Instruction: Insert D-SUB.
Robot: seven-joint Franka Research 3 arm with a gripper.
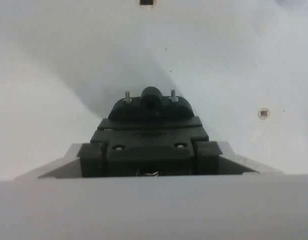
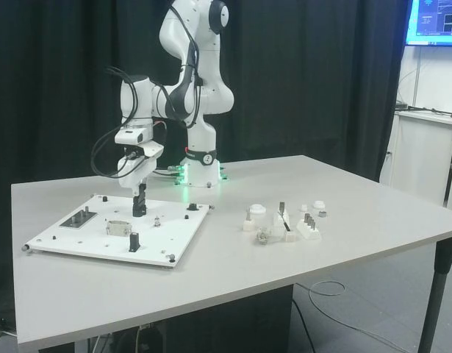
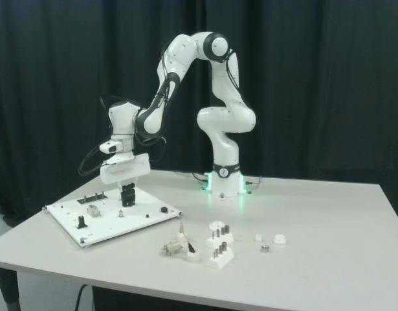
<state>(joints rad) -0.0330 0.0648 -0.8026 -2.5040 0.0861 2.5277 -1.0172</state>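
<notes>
D-SUB connector (image 1: 149, 131), black, sits gripped between the two fingers of the tool (image 1: 149, 159), which press its flanks from either side; the wrist view shows its two small screw posts and round cable boss pointing down toward the white board (image 1: 229, 75) below, so the mating face leads the way, as an insertion would need. It hangs over the board and, as far as the room views show, just above the surface and not yet seated, though whether it touches anything beneath is hard to tell. In the first room view the tool (image 2: 140, 200) holds it upright over the middle of the white board (image 2: 71, 243), which lies flat on the grey table (image 2: 284, 265) so that its fixtures face up to a vertical approach. Around the connector on the board stand a small black post (image 2: 134, 240), a grey metal fixture (image 2: 120, 227) and a flat grey plate (image 2: 78, 218), each apart from it. Farther off on the table, well clear of the board, a cluster of small white holders (image 2: 284, 220) with parts waits unused. Behind everything, the arm's base (image 2: 198, 165) shows green lights.
</notes>
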